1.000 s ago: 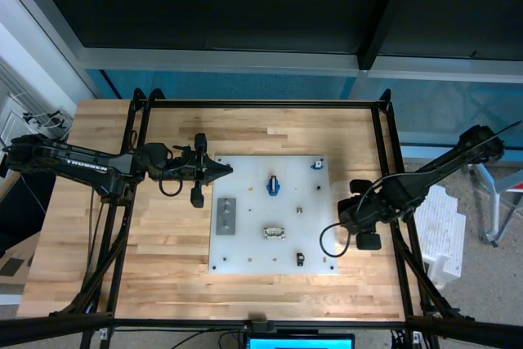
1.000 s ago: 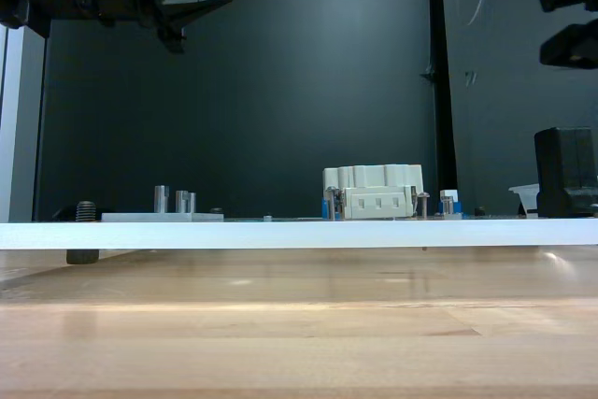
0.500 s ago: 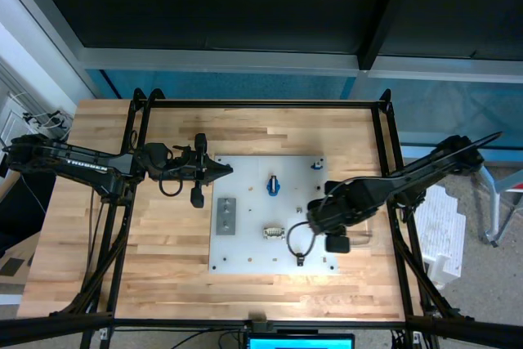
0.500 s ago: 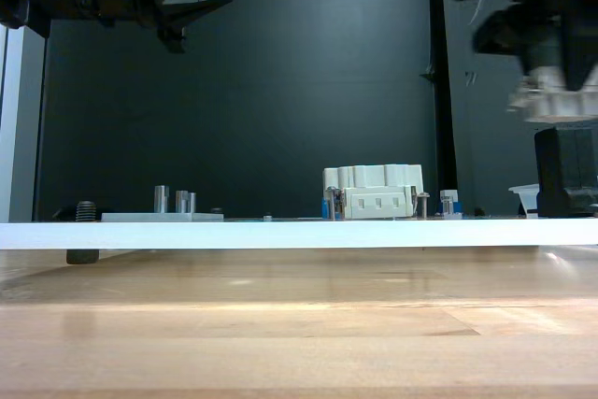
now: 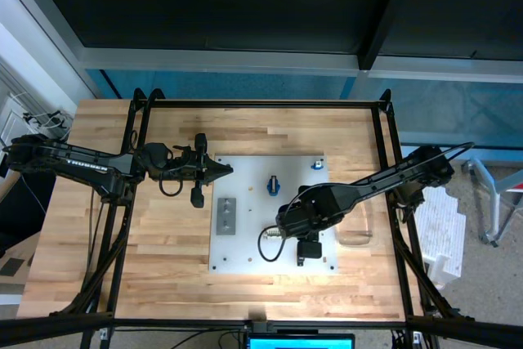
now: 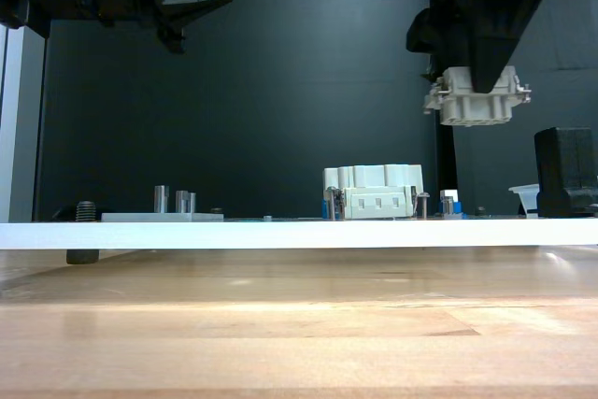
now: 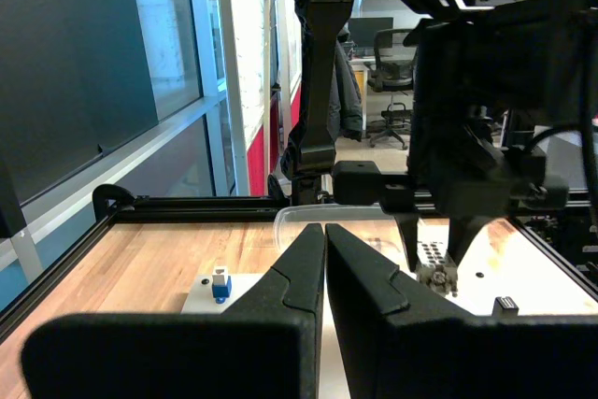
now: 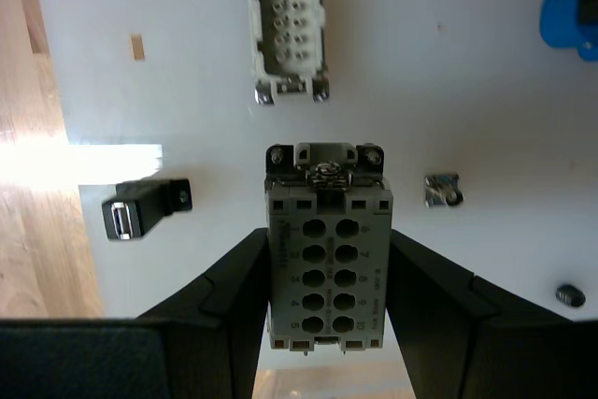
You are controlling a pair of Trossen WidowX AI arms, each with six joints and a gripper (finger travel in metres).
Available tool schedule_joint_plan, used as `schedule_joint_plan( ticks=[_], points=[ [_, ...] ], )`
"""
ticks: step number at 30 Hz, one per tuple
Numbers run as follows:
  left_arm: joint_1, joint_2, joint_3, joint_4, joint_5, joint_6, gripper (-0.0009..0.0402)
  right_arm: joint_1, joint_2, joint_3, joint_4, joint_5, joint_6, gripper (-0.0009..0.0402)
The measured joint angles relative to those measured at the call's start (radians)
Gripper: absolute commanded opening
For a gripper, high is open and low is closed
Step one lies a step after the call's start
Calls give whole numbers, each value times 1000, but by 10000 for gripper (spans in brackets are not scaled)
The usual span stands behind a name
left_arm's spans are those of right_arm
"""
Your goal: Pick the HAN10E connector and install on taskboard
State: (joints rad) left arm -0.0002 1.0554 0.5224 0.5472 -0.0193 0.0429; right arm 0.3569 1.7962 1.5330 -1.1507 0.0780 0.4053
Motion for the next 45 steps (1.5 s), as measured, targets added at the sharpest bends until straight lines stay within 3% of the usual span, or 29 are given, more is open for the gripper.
schedule_joint_plan(
  ticks=[22,45],
  points=[
    [0,0,0,0,0,0,1,-42,256,318,-66,-3,-79,34],
    [0,0,0,0,0,0,1,-54,308,342,-35,-3,-124,34]
  ],
)
